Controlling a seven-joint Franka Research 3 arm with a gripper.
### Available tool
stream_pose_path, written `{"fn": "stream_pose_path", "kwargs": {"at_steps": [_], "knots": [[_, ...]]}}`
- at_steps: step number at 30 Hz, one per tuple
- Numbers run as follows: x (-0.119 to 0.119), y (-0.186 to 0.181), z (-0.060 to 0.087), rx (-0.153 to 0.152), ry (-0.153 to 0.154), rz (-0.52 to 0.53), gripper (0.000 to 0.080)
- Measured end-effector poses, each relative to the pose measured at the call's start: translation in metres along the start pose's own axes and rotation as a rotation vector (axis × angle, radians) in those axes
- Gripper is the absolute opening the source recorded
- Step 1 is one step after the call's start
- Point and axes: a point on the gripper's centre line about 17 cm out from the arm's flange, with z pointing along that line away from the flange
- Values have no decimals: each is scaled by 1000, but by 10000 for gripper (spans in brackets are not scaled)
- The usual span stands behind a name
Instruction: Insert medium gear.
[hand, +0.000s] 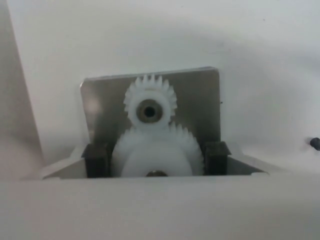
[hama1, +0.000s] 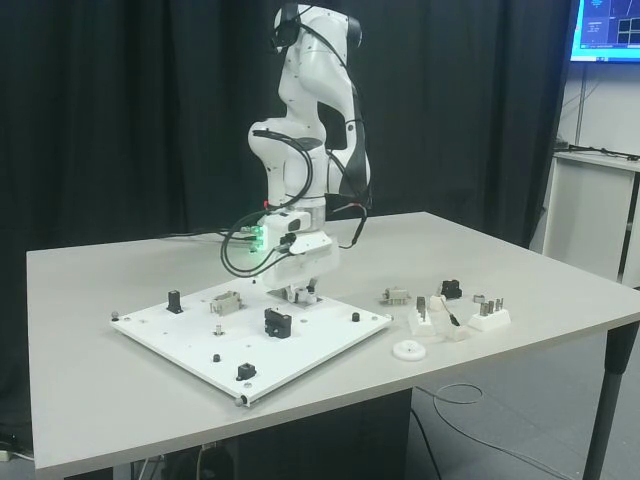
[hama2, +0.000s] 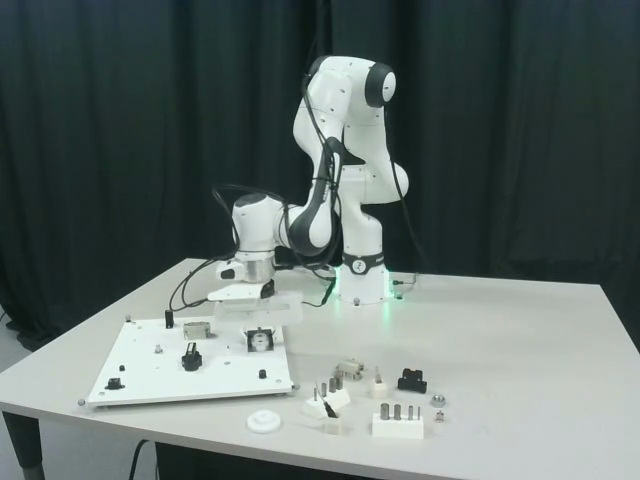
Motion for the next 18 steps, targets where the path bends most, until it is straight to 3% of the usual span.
{"fn": "stream_pose_path", "kwargs": {"at_steps": [5, 6, 11, 12, 17, 18], "knots": [[0, -2, 0, 16, -3, 36, 396], [0, -3, -1, 20, -5, 43, 611], [3, -1, -8, 33, -5, 54, 611], [4, -1, -10, 36, -6, 53, 758], [10, 2, -24, 46, -10, 62, 758], [11, 3, -27, 46, -13, 64, 792]]}}
